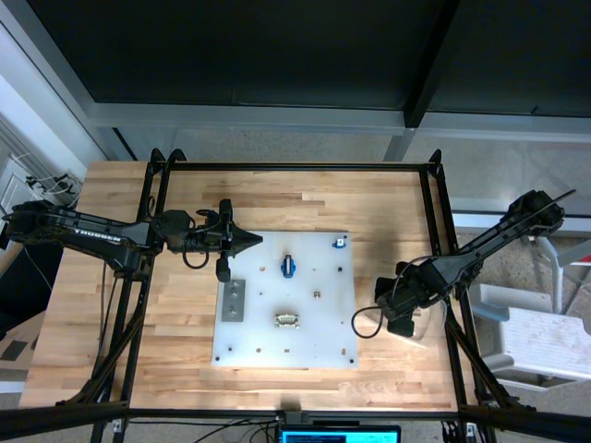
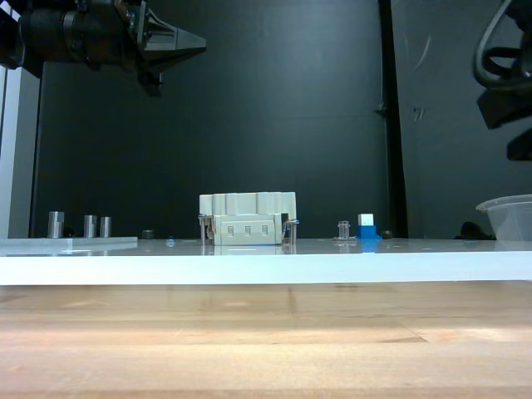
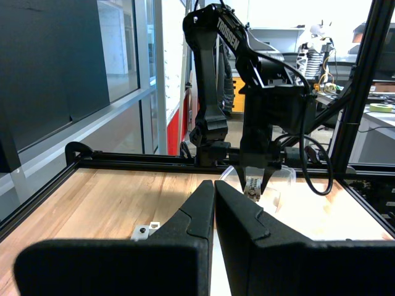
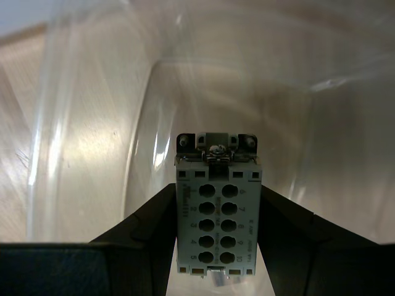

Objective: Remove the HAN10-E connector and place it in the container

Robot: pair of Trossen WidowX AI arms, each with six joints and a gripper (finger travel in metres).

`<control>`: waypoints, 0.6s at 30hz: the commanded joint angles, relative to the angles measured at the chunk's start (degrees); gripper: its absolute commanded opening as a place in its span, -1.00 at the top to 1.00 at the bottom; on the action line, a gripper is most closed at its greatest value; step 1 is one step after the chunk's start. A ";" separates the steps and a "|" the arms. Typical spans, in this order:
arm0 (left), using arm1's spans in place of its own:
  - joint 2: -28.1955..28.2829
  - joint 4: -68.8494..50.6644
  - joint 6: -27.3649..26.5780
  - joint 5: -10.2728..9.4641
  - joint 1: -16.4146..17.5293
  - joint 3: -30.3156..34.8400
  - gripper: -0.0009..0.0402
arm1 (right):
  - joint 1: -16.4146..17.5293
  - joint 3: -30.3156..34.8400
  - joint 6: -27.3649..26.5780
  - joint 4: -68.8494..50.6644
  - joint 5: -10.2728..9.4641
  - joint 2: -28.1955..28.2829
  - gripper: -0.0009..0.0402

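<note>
The HAN10-E connector [image 4: 217, 209], a grey block with ten numbered holes, is clamped between the fingers of my right gripper [image 4: 217, 246]. It hangs inside the rim of the container [image 4: 92, 123], a clear plastic tub. From above, the right gripper [image 1: 403, 316] sits over the container [image 1: 427, 325], right of the white board [image 1: 277, 353]. A grey-metal housing with a pale beige centre [image 1: 287, 319] stays on the board, and it shows as a beige block [image 2: 248, 218] in the low view. My left gripper [image 1: 255, 240] is shut and empty, raised over the board's far left corner.
On the board stand a small upright blue piece [image 1: 287, 266] and a flat grey plate with holes [image 1: 233, 300]. A black frame [image 1: 295, 167] rings the wooden table. The left gripper [image 2: 199, 39] hangs well above the board.
</note>
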 commanded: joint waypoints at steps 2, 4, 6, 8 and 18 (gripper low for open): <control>0.02 0.02 0.00 0.00 0.02 0.02 0.96 | 0.87 -2.21 1.60 2.71 0.02 0.07 0.81; 0.02 0.02 0.00 0.00 0.02 0.02 0.96 | 0.96 -2.91 1.77 3.15 0.02 0.07 0.81; 0.02 0.02 0.00 0.00 0.00 0.02 0.96 | 1.07 -3.37 1.90 3.21 0.04 0.07 0.81; 0.02 0.02 0.00 0.00 0.02 0.02 0.96 | 1.14 -3.82 1.90 3.61 0.04 0.07 0.81; 0.02 0.02 0.00 0.00 0.02 0.02 0.96 | 1.33 -4.55 1.77 5.55 0.07 0.07 0.72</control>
